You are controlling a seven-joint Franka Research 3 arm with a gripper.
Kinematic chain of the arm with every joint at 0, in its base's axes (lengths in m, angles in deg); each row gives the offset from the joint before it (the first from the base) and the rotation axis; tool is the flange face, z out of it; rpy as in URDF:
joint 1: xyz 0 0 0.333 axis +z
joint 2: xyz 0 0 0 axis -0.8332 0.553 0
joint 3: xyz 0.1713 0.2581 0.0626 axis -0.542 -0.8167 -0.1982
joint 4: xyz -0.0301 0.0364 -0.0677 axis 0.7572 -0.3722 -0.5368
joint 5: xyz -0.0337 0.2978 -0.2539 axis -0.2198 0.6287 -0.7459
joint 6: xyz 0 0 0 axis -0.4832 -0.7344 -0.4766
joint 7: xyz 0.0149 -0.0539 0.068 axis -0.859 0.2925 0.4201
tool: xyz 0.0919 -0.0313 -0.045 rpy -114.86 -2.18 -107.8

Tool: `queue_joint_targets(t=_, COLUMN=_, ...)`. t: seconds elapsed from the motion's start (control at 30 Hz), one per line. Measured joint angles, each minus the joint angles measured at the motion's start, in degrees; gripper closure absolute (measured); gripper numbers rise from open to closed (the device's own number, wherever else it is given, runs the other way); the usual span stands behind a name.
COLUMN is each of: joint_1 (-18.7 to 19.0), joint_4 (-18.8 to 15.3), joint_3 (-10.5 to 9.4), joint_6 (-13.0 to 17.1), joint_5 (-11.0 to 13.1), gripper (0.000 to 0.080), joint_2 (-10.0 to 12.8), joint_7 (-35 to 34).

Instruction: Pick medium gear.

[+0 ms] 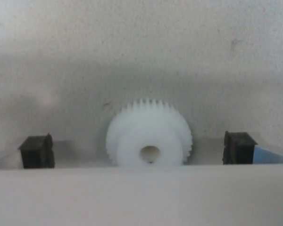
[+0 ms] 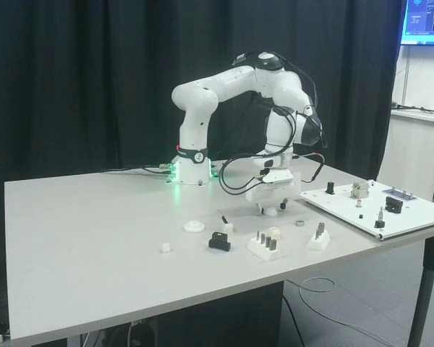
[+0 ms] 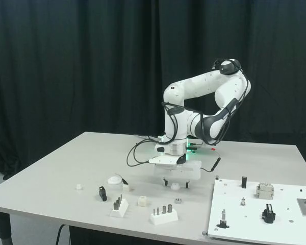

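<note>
Since arm is low: step: fingers (image 1: 36, 151) spread either side of gear (image 1: 149, 141) on counter (image 2: 94, 224).
Next: squeeze, then lift.

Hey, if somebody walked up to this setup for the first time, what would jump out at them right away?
First the white robot arm, bent over the middle of the grey table against a black curtain. Its gripper hangs low over a white gear, open, with one black finger on each side of it and apart from it. Next would be the white board of small parts at the table's edge.
</note>
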Motion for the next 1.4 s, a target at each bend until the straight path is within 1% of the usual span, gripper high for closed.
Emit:
queue_joint_targets(t=0.3, joint_1=-0.4, joint_4=0.0, joint_3=-0.54, joint_6=0.1, joint_5=0.9, gripper=0.0003, joint_2=0.0, joint_7=0.0)
queue_joint_targets(t=0.6, joint_1=-0.4, joint_4=0.0, joint_3=-0.90, joint_6=0.3, joint_5=1.0, gripper=0.0003, joint_2=0.0, joint_7=-0.4)
queue_joint_targets(t=0.63, joint_1=-0.4, joint_4=0.0, joint_3=-0.93, joint_6=0.4, joint_5=1.0, gripper=0.0116, joint_2=0.0, joint_7=-0.7)
queue_joint_targets(t=0.8, joint_1=-0.4, joint_4=0.0, joint_3=-1.23, joint_6=0.9, joint_5=1.0, gripper=0.0116, joint_2=0.0, joint_7=-2.1)
queue_joint_targets(t=0.83, joint_1=-0.4, joint_4=0.0, joint_3=-1.29, joint_6=1.0, joint_5=1.0, gripper=0.0276, joint_2=0.0, joint_7=-2.3)
queue_joint_targets(t=1.07, joint_1=-0.4, joint_4=0.0, joint_3=-1.30, joint_6=1.5, joint_5=1.0, gripper=0.0276, joint_2=0.0, joint_7=-3.7)
queue_joint_targets(t=1.1, joint_1=-0.4, joint_4=0.0, joint_3=-1.30, joint_6=1.6, joint_5=1.0, gripper=0.0405, joint_2=0.0, joint_7=-4.0)
queue_joint_targets(t=1.4, joint_1=-0.2, joint_4=0.3, joint_3=-0.78, joint_6=2.2, joint_5=0.8, gripper=0.0405, joint_2=0.0, joint_7=-5.0)
